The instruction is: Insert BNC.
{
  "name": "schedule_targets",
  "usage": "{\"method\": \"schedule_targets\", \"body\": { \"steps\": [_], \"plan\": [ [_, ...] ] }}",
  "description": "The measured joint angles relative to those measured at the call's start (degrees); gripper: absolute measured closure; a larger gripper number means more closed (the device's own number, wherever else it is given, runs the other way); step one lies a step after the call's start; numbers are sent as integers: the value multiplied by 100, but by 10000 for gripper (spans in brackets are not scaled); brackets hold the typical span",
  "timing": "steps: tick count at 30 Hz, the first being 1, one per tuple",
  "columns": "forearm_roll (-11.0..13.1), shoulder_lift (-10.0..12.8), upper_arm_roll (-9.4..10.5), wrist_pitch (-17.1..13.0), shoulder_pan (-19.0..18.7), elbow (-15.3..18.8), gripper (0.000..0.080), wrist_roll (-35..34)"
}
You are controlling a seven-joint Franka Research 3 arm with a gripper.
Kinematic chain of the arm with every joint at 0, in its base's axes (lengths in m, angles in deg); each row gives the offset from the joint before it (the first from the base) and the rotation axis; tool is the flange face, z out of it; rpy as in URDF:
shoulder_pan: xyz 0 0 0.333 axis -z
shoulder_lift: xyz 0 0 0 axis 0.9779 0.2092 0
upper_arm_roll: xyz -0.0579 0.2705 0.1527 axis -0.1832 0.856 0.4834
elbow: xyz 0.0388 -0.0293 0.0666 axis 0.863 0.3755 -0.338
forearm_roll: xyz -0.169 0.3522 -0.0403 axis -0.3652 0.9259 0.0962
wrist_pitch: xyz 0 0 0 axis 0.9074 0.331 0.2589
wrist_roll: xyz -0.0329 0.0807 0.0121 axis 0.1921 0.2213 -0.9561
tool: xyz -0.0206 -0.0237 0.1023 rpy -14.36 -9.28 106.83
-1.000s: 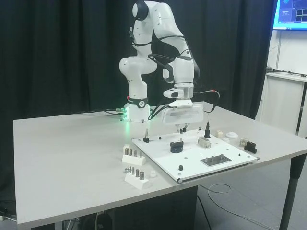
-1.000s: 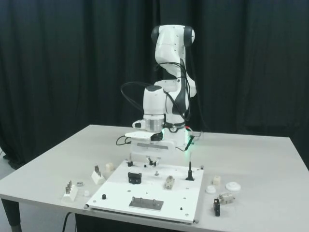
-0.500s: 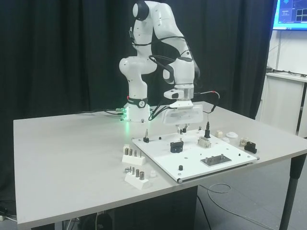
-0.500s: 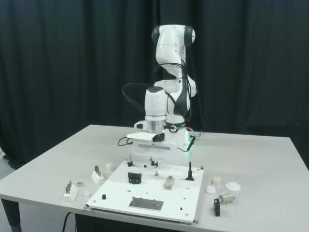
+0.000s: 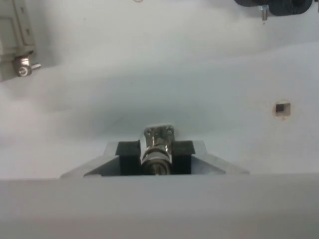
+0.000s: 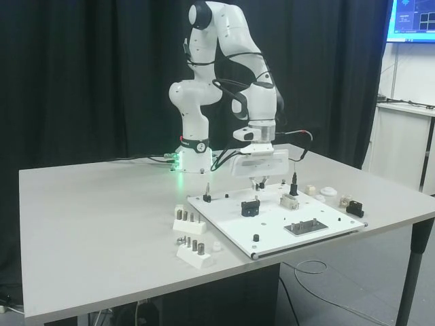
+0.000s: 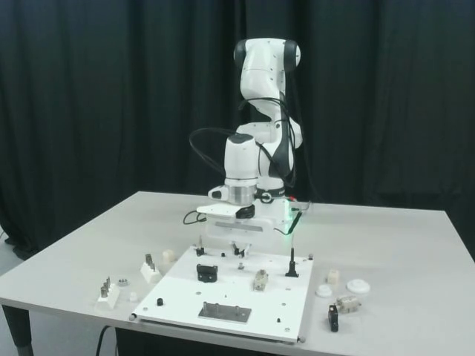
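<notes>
Black curtains back a grey worktop (image 6: 102, 204) carrying a white board (image 6: 272, 217). In the wrist view, the fingers (image 5: 157, 155) are clenched on the BNC connector (image 5: 158, 149), a ribbed metal barrel, its long axis pointing down at the board. Both room views show the fingers (image 7: 237, 248) just above the board's far edge.
</notes>
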Motion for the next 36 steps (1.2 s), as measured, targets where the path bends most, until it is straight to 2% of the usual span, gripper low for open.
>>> {"method": "schedule_targets", "body": {
  "steps": [8, 21, 36],
  "plan": [
    [0, 86, -13, -91, 9, 9, 677, -80],
    [0, 223, -13, -483, 12, 129, 677, -234],
    [2, 238, 4, -501, -14, 130, 677, -364]
  ]
}}
